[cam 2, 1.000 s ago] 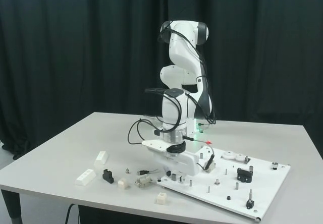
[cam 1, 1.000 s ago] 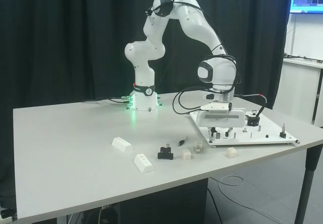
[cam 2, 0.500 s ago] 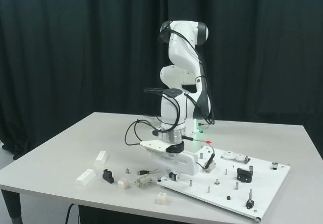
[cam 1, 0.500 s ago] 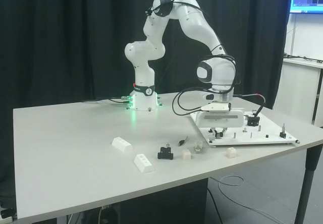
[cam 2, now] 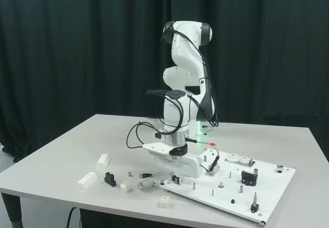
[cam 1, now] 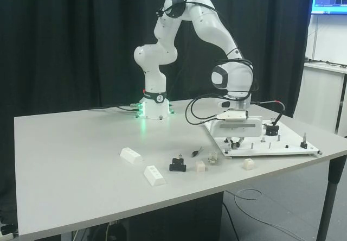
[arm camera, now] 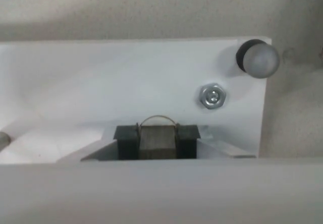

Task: Remove square peg 4.

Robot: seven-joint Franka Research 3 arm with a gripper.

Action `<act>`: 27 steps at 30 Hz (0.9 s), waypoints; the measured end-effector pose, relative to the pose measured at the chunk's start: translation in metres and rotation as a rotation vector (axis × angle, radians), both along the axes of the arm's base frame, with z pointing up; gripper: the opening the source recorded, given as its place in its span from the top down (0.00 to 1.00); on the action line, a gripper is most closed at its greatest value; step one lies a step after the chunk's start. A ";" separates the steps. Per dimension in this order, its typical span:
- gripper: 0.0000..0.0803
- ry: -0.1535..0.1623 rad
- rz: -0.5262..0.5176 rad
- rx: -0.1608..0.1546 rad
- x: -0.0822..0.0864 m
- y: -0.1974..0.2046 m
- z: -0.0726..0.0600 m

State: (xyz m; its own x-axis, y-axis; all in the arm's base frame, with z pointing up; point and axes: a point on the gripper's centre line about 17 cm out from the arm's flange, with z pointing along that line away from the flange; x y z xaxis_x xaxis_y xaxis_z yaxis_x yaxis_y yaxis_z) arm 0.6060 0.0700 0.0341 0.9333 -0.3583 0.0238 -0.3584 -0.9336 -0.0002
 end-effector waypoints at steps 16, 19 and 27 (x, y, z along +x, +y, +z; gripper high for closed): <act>0.81 0.007 -0.020 0.005 -0.002 0.001 0.014; 0.81 0.010 -0.023 0.008 -0.002 0.001 0.021; 0.81 0.017 -0.030 0.012 -0.004 -0.001 0.039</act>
